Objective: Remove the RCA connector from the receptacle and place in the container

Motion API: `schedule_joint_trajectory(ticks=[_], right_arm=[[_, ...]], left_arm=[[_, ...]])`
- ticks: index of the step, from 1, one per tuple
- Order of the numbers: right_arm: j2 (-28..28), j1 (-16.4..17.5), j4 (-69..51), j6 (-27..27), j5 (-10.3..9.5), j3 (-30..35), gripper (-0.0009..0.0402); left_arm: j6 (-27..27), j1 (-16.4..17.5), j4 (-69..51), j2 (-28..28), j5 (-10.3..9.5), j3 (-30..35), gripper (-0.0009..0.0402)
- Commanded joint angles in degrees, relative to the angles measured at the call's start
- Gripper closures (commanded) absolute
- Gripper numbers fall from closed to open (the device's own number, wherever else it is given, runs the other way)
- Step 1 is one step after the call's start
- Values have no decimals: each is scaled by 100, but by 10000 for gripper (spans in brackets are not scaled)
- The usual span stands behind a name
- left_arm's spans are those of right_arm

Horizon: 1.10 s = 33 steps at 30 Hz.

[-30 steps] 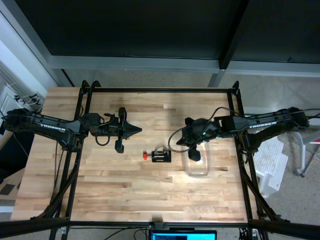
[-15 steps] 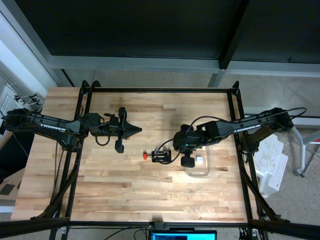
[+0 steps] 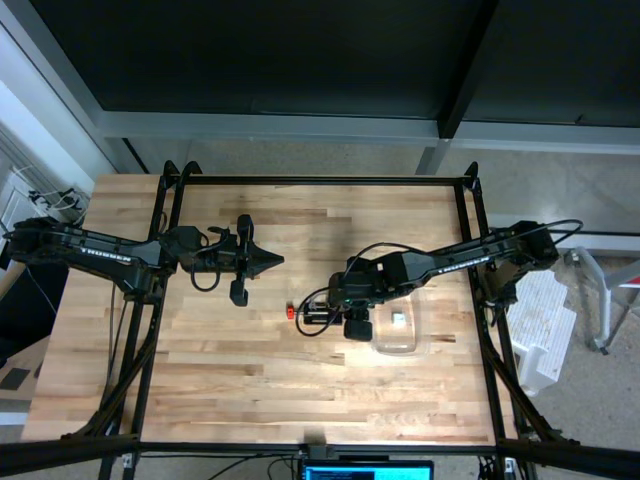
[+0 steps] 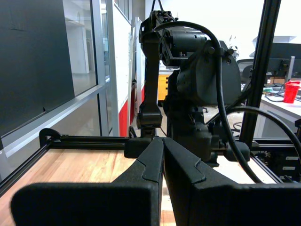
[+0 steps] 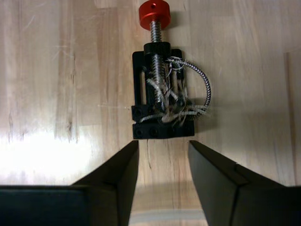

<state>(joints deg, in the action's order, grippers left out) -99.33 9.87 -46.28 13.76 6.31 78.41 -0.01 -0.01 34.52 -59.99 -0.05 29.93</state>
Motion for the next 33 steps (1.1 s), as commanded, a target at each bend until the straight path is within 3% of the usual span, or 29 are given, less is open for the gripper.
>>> schedule_joint_trajectory(ticks=[1, 21, 33], right_arm=[[-164, 4, 28, 35, 120, 39, 216], [-625, 20, 636, -92, 122, -81, 208], [-623, 17, 640, -129, 122, -107, 268]], left_arm=[[0, 0, 2, -2, 2, 2, 393], [0, 2, 4, -2, 2, 2, 393], [0, 0, 2, -2, 2, 2, 393]])
